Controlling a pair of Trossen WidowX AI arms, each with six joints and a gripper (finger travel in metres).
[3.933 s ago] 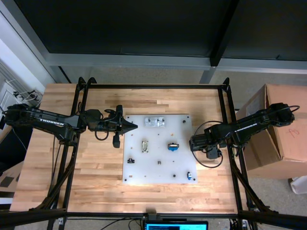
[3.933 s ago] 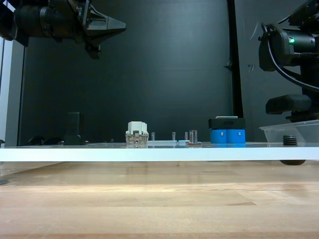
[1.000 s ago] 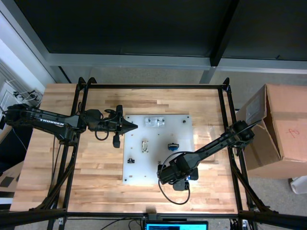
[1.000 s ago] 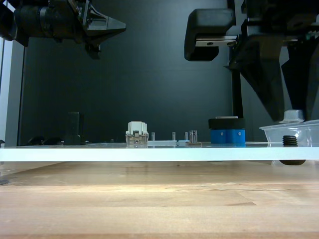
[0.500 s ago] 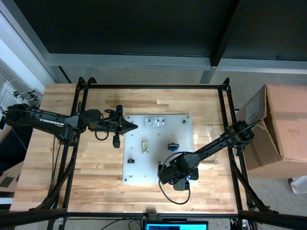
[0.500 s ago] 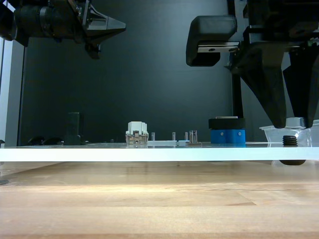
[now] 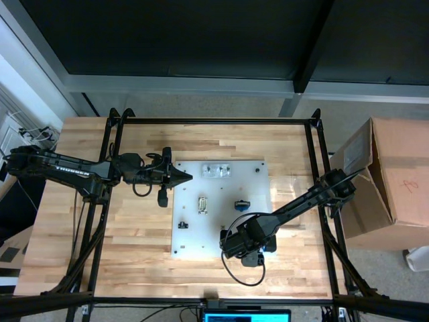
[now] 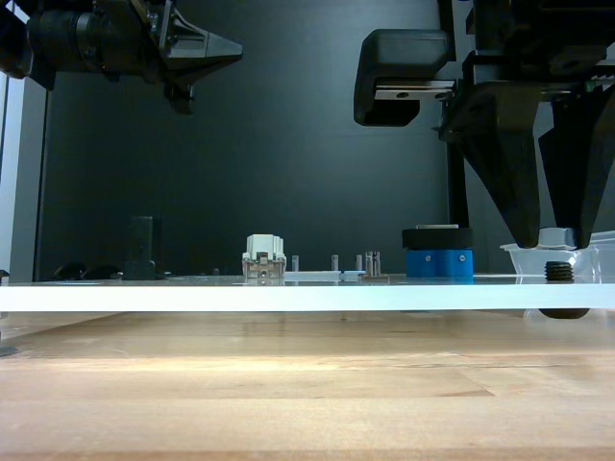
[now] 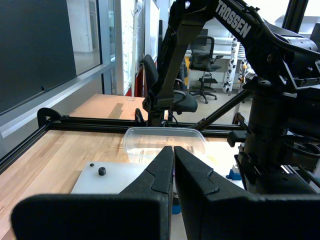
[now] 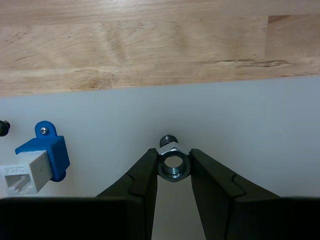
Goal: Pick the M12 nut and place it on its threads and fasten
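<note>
In the last half second my right gripper (image 8: 550, 242) has shifted left in the low view. The small silver hexagonal nut (image 10: 174, 165), clamped in it, now hangs just above the short black ribbed stud (image 8: 557, 272), ribs bare, at lower right. Lowering comes next, I judge. The near edge of the white plastic board (image 7: 194, 238) is close, and the wooden desk (image 7: 134, 255) lies beyond. My left gripper (image 7: 184, 177), closed and empty, hovers upper left.
</note>
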